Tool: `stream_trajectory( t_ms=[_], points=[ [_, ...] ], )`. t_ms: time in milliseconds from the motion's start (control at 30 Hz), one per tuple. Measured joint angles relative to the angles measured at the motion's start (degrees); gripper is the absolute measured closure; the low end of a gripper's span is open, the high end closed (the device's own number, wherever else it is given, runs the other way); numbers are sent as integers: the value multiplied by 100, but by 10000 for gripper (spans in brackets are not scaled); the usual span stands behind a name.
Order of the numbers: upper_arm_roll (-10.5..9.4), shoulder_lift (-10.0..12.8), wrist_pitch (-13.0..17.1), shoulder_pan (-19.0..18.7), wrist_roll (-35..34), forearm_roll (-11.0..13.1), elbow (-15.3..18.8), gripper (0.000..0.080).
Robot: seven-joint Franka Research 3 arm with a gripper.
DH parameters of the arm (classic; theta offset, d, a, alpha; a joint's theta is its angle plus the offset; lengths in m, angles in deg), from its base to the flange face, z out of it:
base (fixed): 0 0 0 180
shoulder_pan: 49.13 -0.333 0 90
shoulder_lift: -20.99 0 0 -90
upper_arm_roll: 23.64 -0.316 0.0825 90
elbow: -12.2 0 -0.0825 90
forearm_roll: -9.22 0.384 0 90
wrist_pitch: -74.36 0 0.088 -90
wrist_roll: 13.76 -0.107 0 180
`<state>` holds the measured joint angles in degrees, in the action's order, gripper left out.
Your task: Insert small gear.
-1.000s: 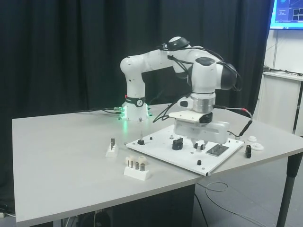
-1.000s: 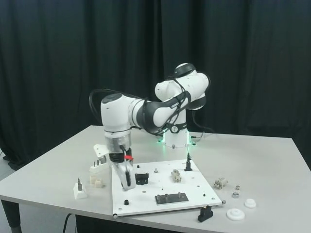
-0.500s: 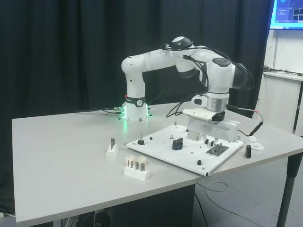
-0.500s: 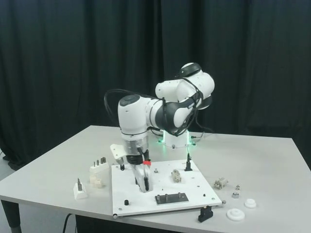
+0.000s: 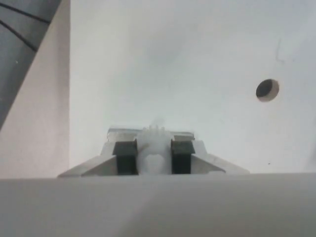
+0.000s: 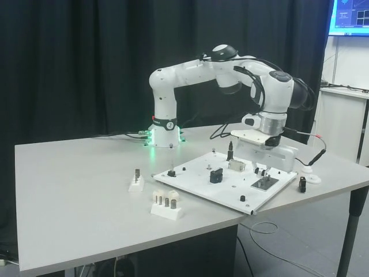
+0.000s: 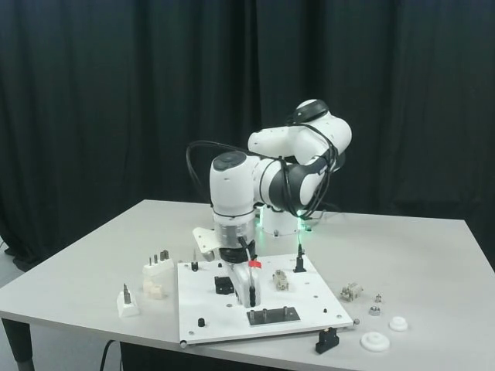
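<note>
Small gear (image 5: pixel 152 157), one white toothed piece, sits clamped between the two black fingers (image 5: pixel 125 154) of the gripper (image 5: pixel 153 159), held just above the white assembly board (image 5: pixel 163 69); the wrist view shows a single round hole (image 5: pixel 267 90) in that board, well apart from the gear. One white arm (image 7: pixel 263 174) reaches from its green-lit base (image 6: pixel 162 137) over the board (image 7: pixel 255 305), with the gripper (image 7: pixel 251 297) near a grey plate carrying pegs (image 7: pixel 271 315). Two black blocks show, one on the board (image 7: pixel 224 285) and one off its corner (image 7: pixel 329 339). Two white stands with pins (image 6: pixel 168 205) (image 6: pixel 136 180) rest on the grey worktop (image 6: pixel 75 190) beside the board, and two white round parts (image 7: pixel 375 341) (image 7: pixel 398 324) lie near the worktop's edge. Black curtains (image 7: pixel 116 93) hang behind, and one screen (image 6: pixel 349 17) shows in a corner of the first room view.
</note>
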<state>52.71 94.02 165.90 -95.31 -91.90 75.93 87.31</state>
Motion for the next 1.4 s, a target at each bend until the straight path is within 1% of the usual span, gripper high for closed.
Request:
stream_trajectory(
  t_ms=[267,767,967,1400],
  points=[
    [-6,0,91,-165,-166,26,238,664],
    [-17,-1,452,-465,-169,274,729,664],
    [-20,-1,595,-563,-165,330,869,664],
    [-23,-1,802,-758,-136,424,1114,664]
  ],
)
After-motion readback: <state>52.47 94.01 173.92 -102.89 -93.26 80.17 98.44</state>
